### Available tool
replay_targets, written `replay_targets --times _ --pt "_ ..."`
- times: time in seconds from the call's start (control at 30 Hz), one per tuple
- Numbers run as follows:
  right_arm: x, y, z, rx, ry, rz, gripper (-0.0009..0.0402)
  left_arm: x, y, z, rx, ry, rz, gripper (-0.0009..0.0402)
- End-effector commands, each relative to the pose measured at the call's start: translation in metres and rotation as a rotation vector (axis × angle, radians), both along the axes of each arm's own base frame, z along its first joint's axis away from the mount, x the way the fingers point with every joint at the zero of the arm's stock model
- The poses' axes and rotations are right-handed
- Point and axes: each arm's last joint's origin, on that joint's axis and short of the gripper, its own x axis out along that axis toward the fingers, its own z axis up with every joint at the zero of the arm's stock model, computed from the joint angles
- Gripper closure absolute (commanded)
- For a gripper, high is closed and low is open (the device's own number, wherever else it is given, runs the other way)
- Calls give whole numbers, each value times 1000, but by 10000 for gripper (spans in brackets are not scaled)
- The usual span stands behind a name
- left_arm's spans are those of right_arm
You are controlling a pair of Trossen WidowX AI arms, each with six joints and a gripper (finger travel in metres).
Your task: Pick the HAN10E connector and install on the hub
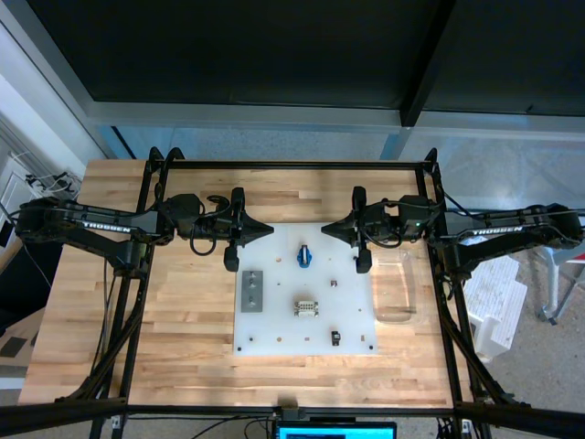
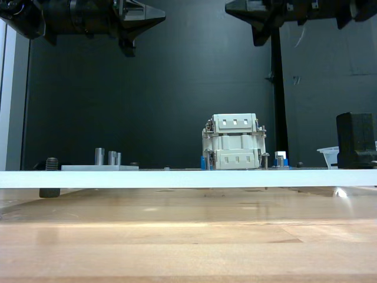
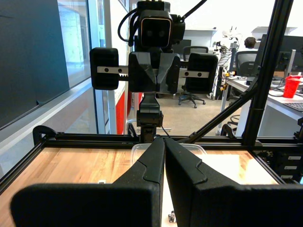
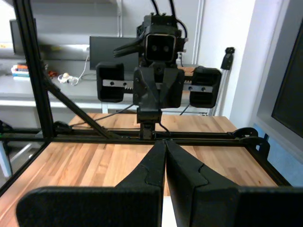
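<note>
Jaws together on left gripper [image 1: 270, 229] and right gripper [image 1: 324, 229], facing across upper centre, HAN10E connector [image 2: 234, 122] atop hub [image 2: 235, 158]

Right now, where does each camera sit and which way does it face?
High view: above the near table edge, looking down and away at the white board; both arms, left gripper facing right gripper.
Low view: table-top height, looking level across the board at the hub; grippers overhead.
Left wrist view: along the shut left gripper toward the right gripper.
Right wrist view: the reverse.
High and low share board, hub, grippers.
</note>
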Motion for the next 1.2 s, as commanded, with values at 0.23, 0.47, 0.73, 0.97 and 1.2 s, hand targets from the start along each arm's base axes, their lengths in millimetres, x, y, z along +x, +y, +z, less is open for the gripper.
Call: replay_targets --times 0.23,0.47,0.73,0.97,1.2 --pt "-4 -4 -8 10 -9 -4 393 0 0 0 0 -1 0 393" --pt "-5 -8 -6 12 -20 -20 393 0 0 0 0 -1 0 393" --pt "-5 -8 -6 32 -23 -1 393 0 0 0 0 -1 0 393" --pt "-5 -8 -6 31 -22 -5 393 0 0 0 0 -1 0 393" --pt "-5 -8 -6 31 -22 -4 393 0 0 0 0 -1 0 393"
